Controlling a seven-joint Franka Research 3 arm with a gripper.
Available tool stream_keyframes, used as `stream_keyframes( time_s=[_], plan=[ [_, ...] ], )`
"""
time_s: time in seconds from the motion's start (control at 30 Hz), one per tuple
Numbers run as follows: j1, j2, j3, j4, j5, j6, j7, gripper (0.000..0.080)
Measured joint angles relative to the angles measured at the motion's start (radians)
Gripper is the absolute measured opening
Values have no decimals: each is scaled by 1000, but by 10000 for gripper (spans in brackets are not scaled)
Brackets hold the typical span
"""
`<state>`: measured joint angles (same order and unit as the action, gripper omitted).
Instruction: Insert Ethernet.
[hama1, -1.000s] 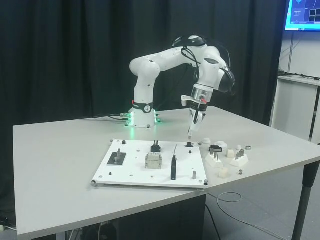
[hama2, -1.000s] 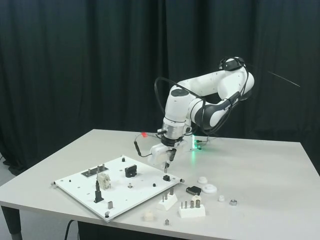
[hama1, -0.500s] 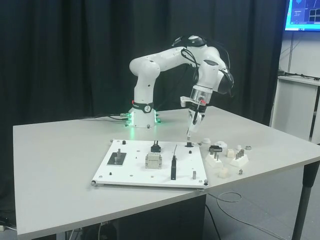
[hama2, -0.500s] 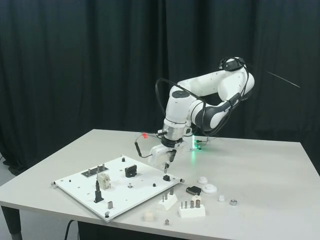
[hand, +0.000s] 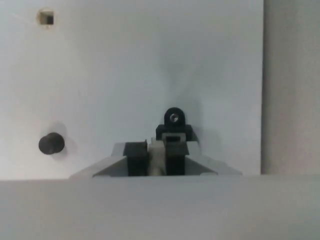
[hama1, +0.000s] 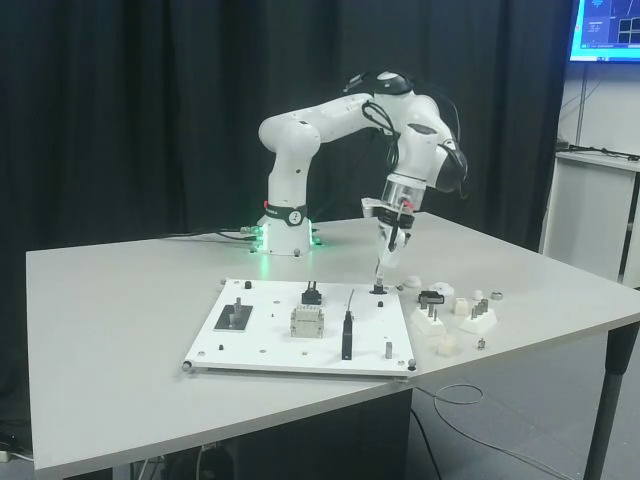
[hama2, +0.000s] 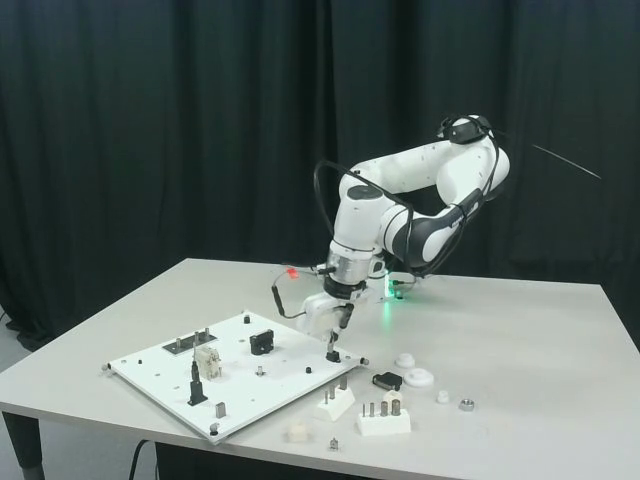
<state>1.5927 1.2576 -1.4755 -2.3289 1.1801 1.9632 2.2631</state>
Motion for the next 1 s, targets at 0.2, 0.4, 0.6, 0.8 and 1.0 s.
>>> stream_keyframes(
  time_s=[0.2, 0.4, 0.6, 0.8, 1.0],
  plan=[
    [2, 0, 3, -2, 4, 4, 0, 71],
    [8, -5, 2, -9, 4, 3, 0, 71],
    [21, -13, 0, -20, 4, 4, -2, 71],
    [27, -13, -1, -25, 4, 6, -3, 71],
    [28, -13, 0, -27, 5, 15, -8, 71]
  ],
)
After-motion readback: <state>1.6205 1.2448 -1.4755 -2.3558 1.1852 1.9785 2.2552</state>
